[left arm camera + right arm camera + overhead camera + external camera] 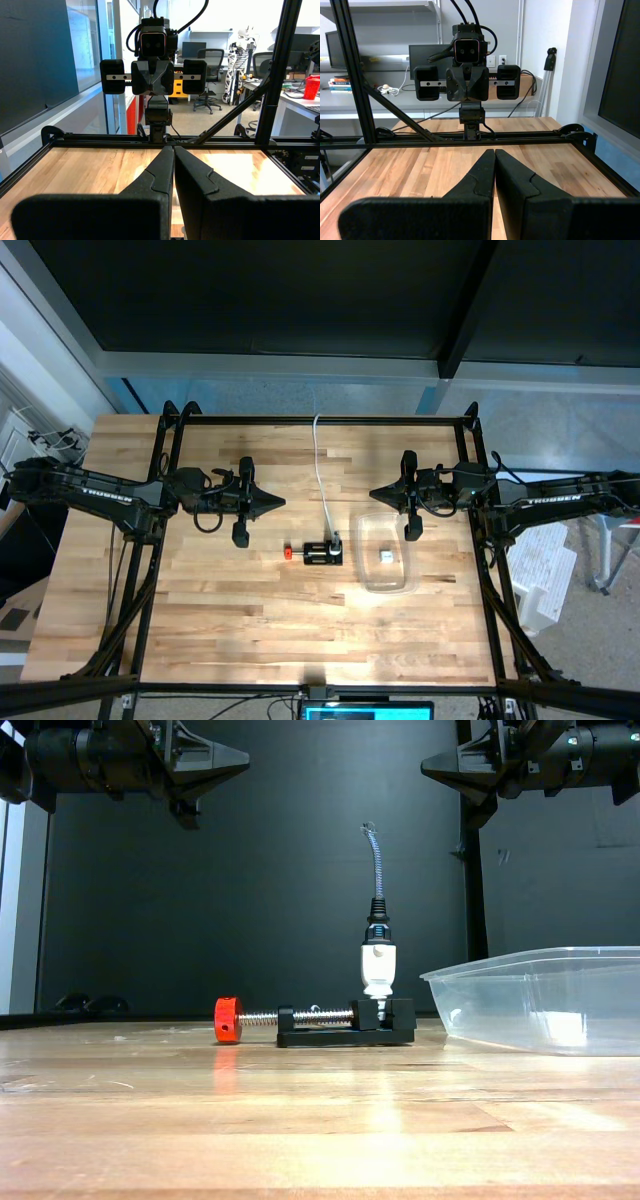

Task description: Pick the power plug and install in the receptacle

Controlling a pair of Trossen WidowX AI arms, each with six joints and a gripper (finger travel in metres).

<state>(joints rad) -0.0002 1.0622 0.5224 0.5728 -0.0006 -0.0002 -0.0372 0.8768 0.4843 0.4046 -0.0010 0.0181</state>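
surface (200, 580): pale wood boards inside a black rail frame.
left gripper (280, 503): hangs high over the left half of the surface and points inward at the other arm; jaws clenched tight, nothing between them.
right gripper (372, 495): hangs high over the right half, near the far end of the tray, and points inward; jaws clenched tight, nothing between them.
receptacle (378, 965): white boxy socket, upright, clamped in the vise near the middle of the surface, between the two grippers and well below them.
cable (320, 470): thin and white, rises from the top of the receptacle and runs to the far edge.
vise (345, 1020): small and black, flat on the surface.
knob (228, 1020): orange-red, at the left end of the vise screw.
tray (520, 1000): clear plastic, just right of the vise, not touching it.
cube (386, 555): small, white-grey, inside the tray near its middle.
power plug: too small to pick out in any view; its place cannot be told.
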